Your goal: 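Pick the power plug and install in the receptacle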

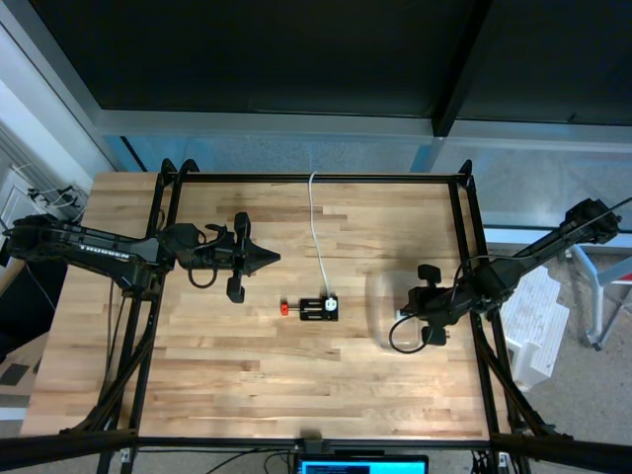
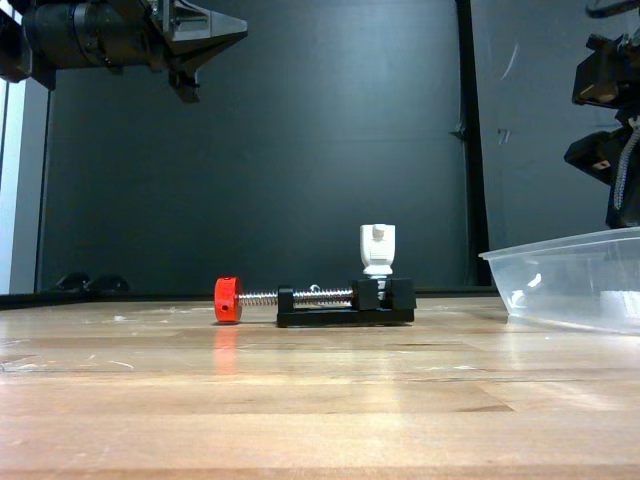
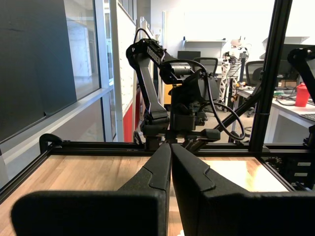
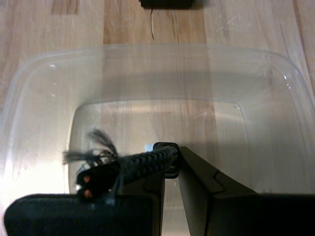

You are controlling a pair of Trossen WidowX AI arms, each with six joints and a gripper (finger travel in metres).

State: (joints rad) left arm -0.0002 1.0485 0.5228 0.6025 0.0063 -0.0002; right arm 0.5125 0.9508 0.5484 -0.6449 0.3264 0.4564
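Note:
The power plug (image 4: 166, 148) is a small black piece with a short braided black lead (image 4: 125, 168) that ends frayed. My right gripper (image 4: 171, 158) is shut on it, inside the clear plastic tray (image 4: 44, 83) near the tray's floor. In the high view that gripper (image 1: 410, 314) hangs over the tray, right of the receptacle (image 1: 332, 302). The receptacle (image 2: 377, 248) is a white socket block standing upright in a black vise (image 2: 345, 305) with a red knob (image 2: 228, 299). My left gripper (image 1: 265, 259) hovers shut, high above the table, left of and behind the vise.
A white cable (image 1: 318, 222) runs from the receptacle toward the table's far edge. A tiny white block (image 4: 148, 147) lies on the tray floor beside the plug. The black frame rail (image 1: 464, 247) borders the table just right of the tray (image 2: 565, 280).

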